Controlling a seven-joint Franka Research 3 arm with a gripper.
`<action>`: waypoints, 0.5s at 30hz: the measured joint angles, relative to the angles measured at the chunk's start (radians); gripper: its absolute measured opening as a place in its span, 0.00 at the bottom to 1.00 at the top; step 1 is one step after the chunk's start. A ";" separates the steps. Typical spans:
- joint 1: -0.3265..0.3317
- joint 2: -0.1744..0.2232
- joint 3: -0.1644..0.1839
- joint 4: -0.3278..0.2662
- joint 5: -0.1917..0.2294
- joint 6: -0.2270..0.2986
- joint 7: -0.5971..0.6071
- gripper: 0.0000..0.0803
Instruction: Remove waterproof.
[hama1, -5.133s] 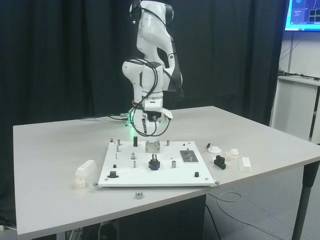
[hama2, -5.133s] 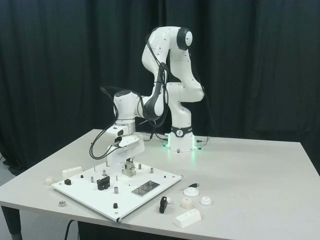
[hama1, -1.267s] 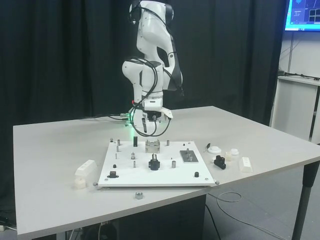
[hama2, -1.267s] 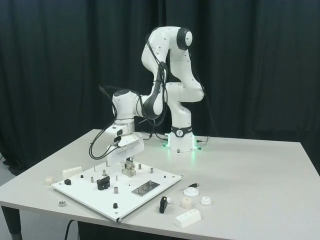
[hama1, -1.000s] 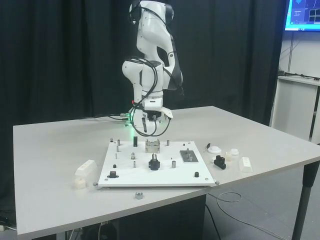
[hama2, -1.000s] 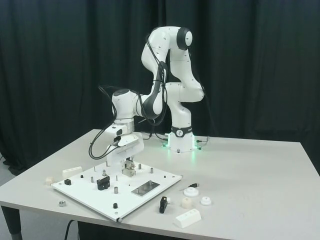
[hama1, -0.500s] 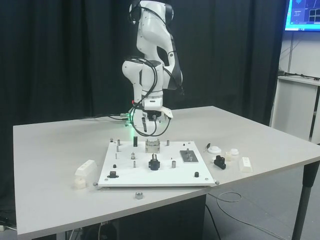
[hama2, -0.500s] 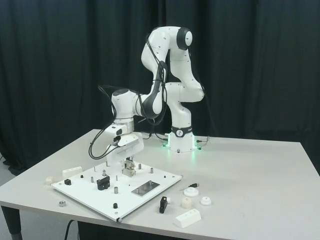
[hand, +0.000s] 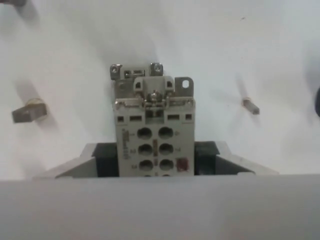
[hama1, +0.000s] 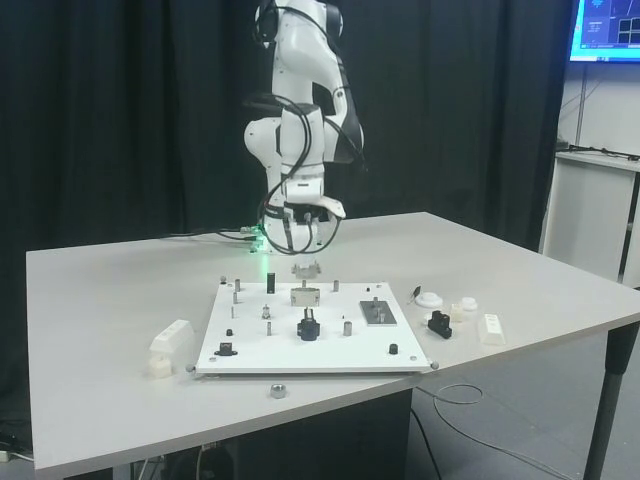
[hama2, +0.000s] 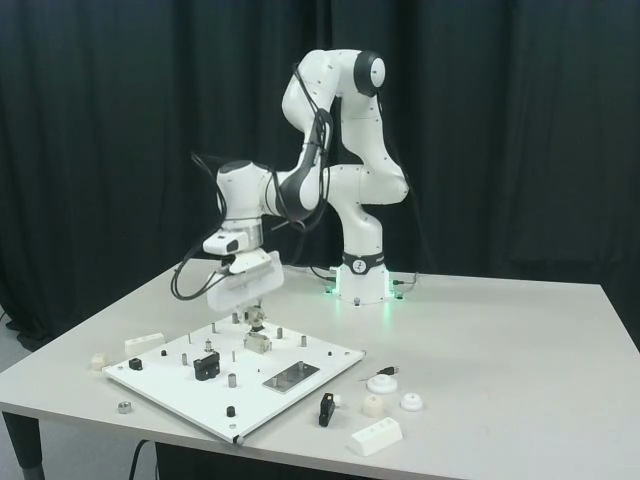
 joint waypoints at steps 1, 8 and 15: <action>0.000 -0.008 -0.001 0.003 -0.005 -0.012 0.000 0.39; -0.001 -0.053 -0.009 0.019 -0.038 -0.076 0.000 0.39; -0.001 -0.071 -0.018 0.021 -0.056 -0.093 0.000 0.39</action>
